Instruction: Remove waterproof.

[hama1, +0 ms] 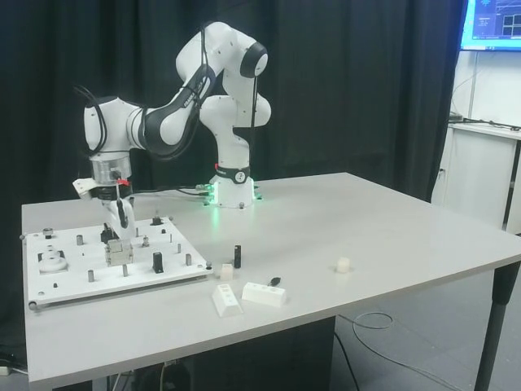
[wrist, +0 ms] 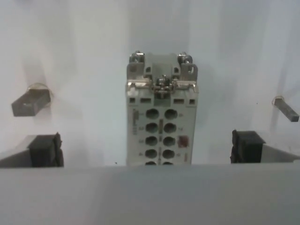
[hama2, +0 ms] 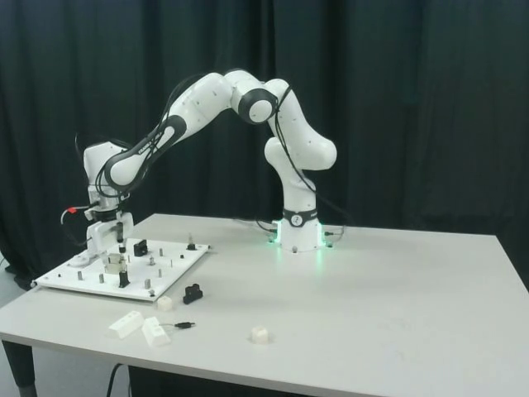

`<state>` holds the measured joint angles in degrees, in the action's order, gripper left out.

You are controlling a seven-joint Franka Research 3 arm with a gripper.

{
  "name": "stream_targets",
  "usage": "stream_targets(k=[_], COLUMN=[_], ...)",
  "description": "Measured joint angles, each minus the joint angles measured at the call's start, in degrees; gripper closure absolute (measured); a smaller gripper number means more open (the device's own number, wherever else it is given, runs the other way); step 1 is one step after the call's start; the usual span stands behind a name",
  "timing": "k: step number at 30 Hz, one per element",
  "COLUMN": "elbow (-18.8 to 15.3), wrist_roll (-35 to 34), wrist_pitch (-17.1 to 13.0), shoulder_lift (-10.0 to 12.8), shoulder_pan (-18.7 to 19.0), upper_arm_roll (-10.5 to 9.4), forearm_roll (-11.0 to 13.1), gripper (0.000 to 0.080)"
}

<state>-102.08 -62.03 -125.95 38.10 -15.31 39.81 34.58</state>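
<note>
gripper [wrist: 145, 147]: fingers spread wide, nothing between them, hanging just above the connector.
connector [wrist: 161, 115]: grey block with pin holes, upright on the white board [hama1: 175, 269], between both fingertips.
done: approach and lining up, by the look of it.
left: closing on it, lifting it off the board.
</note>
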Motion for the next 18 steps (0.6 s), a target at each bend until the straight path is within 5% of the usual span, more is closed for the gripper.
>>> stream_targets(k=[18], elbow=[-0.18], wrist_roll=[2.18], wrist_pitch=[-0.23], shoulder_lift=[0.89], shoulder_pan=[-0.87], upper_arm_roll=[-0.09], forearm_roll=[1.58], gripper=[0.0003])
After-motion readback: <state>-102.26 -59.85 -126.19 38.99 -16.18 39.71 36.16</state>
